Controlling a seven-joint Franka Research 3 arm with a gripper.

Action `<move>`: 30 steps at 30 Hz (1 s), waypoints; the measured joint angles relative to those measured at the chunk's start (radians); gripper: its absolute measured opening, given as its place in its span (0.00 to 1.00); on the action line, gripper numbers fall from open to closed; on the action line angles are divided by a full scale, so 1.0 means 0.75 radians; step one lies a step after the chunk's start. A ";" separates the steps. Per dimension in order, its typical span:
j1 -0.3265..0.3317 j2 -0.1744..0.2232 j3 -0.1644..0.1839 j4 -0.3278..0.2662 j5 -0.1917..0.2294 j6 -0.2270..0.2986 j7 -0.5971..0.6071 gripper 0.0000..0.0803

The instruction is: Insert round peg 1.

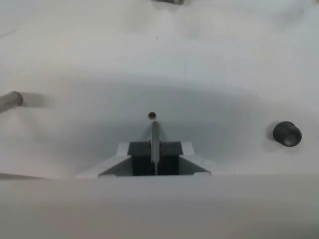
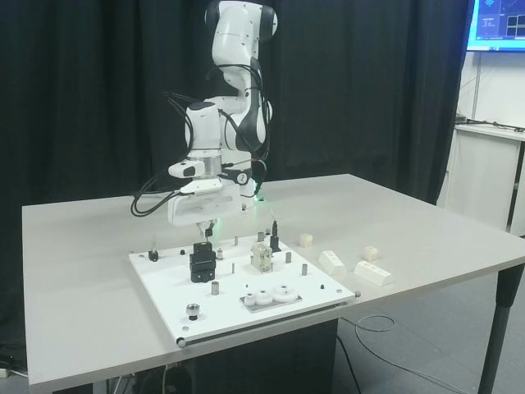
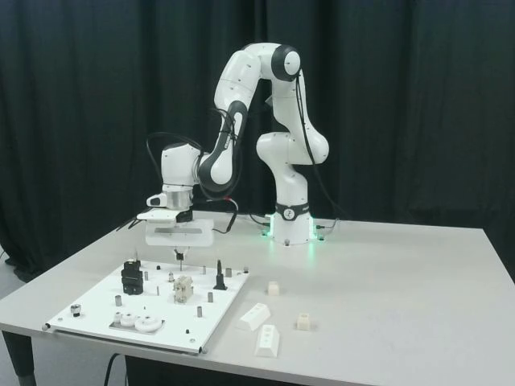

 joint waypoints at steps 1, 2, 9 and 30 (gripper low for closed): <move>0.000 0.000 0.000 0.000 0.000 0.000 0.000 0.04; 0.000 0.000 0.000 0.000 0.001 0.000 0.000 0.04; 0.000 0.000 0.000 0.000 0.019 0.000 0.000 0.04; 0.000 0.000 0.009 0.000 0.024 0.003 0.000 0.04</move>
